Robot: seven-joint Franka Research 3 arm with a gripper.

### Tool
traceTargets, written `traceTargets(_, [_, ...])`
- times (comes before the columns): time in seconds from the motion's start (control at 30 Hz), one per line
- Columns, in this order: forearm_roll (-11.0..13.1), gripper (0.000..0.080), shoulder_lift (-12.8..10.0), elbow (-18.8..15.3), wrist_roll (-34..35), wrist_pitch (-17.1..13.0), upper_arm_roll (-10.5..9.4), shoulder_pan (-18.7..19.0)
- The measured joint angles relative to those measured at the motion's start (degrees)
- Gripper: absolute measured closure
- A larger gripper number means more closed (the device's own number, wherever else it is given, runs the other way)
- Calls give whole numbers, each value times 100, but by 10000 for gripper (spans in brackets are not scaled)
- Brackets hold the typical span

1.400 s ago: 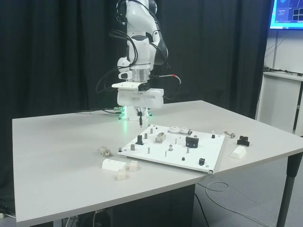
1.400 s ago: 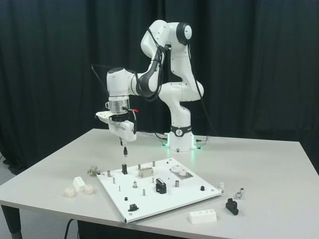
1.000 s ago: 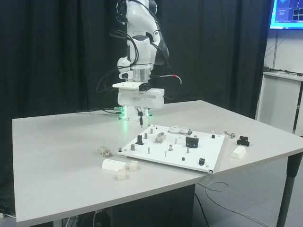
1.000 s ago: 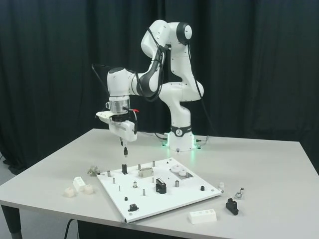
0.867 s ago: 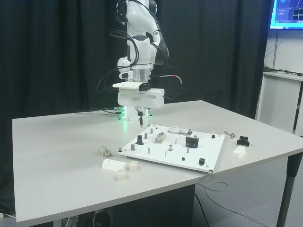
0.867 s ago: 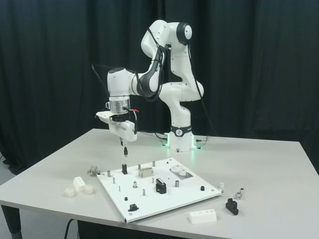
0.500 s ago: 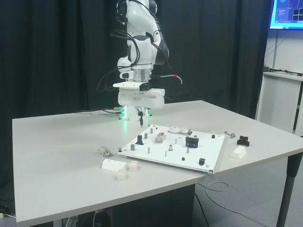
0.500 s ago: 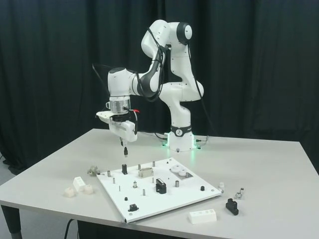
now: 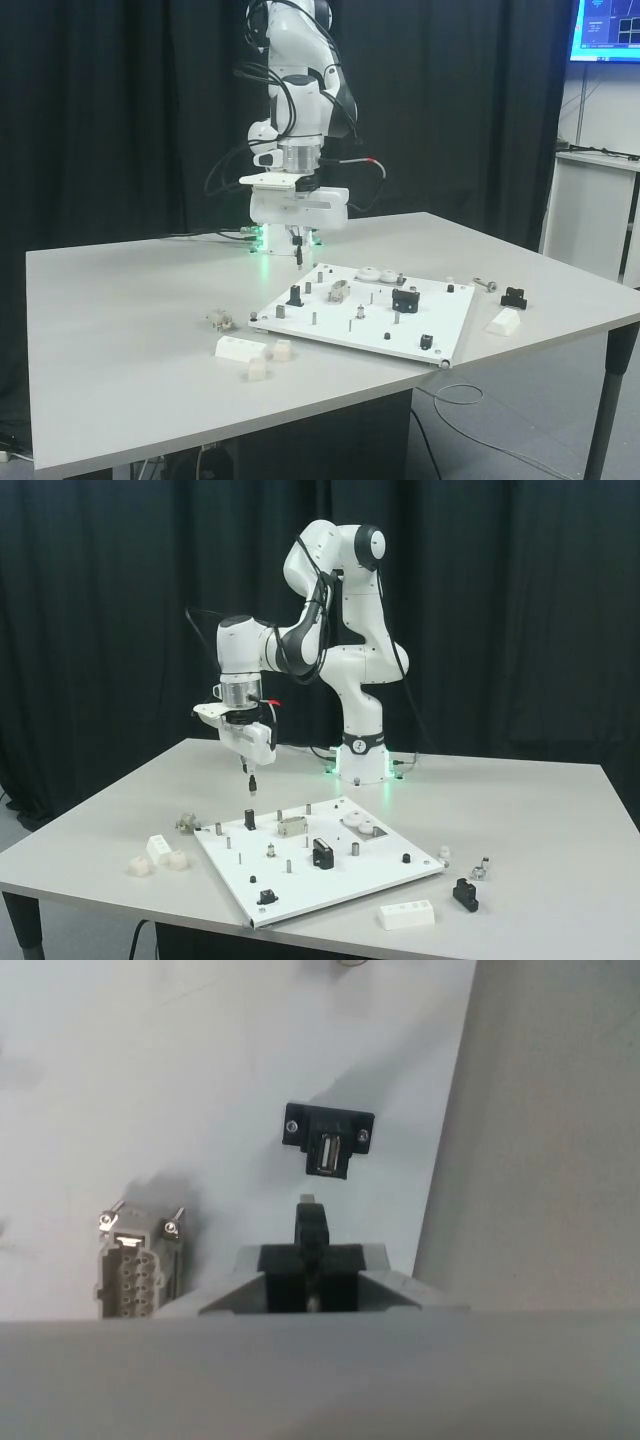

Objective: Place USB.

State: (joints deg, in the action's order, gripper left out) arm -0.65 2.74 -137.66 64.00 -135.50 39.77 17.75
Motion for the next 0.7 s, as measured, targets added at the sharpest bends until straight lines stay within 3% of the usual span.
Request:
traceTargets(0.3, [-104,776,0,15,13,-15,9,-8])
traceTargets(0.7, [-793,776,-1,69,140,-217,158,-255])
